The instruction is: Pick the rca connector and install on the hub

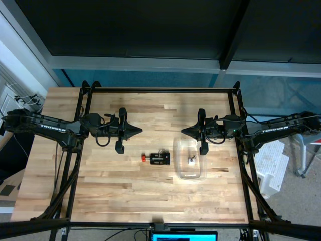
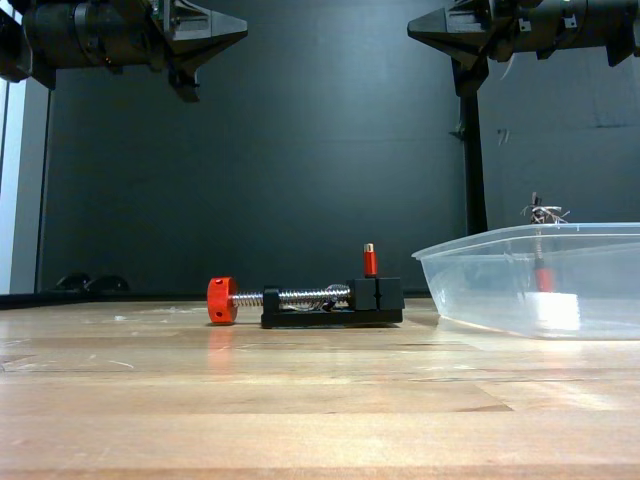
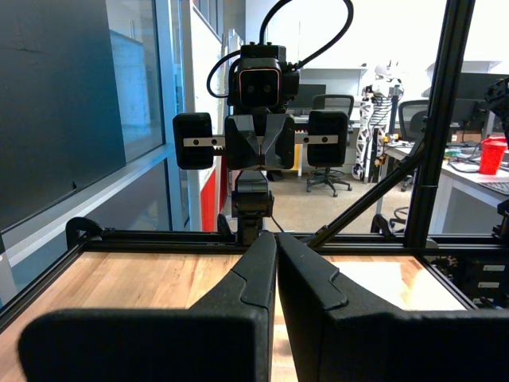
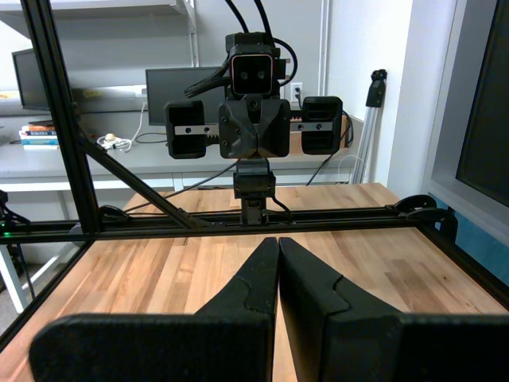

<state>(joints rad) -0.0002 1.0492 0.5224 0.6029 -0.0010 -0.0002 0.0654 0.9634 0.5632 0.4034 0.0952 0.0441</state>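
Checking in from the remote desk: both arms hang high over the table [image 1: 125,193], pointing at each other.

The left gripper [image 1: 139,130] is up over the left half, left of and farther away than the hub. Its fingers [image 3: 253,274] are pressed together with nothing between them. The right gripper [image 1: 183,131] mirrors it on the right, high up by the far end of the tray [image 1: 200,176]. It's also closed and empty, and my wrist cam shows the fingers [image 4: 254,278] touching.

The hub [image 1: 160,159] sits flat around the middle of the table, nearer to me than both grippers. Its knob [image 1: 143,157] points left. From the low cam there's a little red pin [image 2: 369,260] standing upright on the black block.

The connector [image 1: 191,159] is lying inside the tray, roughly mid-tray. The tray is just right of the hub with a small gap, not touching. I can't tell which way the connector is lying.
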